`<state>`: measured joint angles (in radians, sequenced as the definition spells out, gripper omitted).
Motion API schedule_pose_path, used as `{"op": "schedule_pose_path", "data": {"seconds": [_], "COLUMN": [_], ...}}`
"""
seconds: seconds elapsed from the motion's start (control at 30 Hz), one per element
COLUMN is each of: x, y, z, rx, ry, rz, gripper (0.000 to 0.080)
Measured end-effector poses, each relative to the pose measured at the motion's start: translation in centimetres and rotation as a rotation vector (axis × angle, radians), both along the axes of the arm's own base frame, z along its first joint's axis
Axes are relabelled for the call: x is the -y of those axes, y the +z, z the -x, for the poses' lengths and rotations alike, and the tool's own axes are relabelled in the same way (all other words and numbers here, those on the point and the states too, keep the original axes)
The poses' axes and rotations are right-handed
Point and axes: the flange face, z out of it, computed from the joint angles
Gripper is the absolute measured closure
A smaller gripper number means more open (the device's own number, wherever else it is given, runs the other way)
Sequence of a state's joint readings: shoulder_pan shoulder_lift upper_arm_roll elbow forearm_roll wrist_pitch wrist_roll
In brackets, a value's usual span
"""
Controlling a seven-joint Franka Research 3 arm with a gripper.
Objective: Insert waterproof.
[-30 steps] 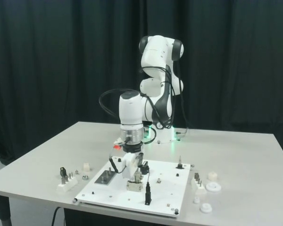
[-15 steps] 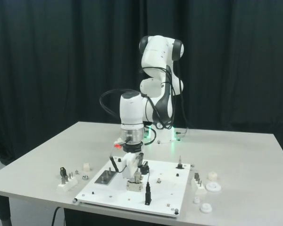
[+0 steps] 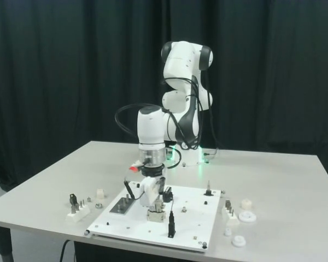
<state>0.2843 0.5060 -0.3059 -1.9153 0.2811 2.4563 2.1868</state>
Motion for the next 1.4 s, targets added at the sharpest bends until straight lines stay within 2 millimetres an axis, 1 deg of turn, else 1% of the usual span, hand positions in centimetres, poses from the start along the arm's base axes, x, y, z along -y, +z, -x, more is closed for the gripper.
{"op": "schedule_pose_path", "data": {"seconds": [0.3,1.4], "x": [0.25,-0.23], "y": [-0.03,-0.20], "z": [0.05,0.27], "rx": [0.004,0.031], "ry": [-0.023,-0.011], "rz": [-0.014,-0.005], "gripper": [0.0488,0.0488]}}
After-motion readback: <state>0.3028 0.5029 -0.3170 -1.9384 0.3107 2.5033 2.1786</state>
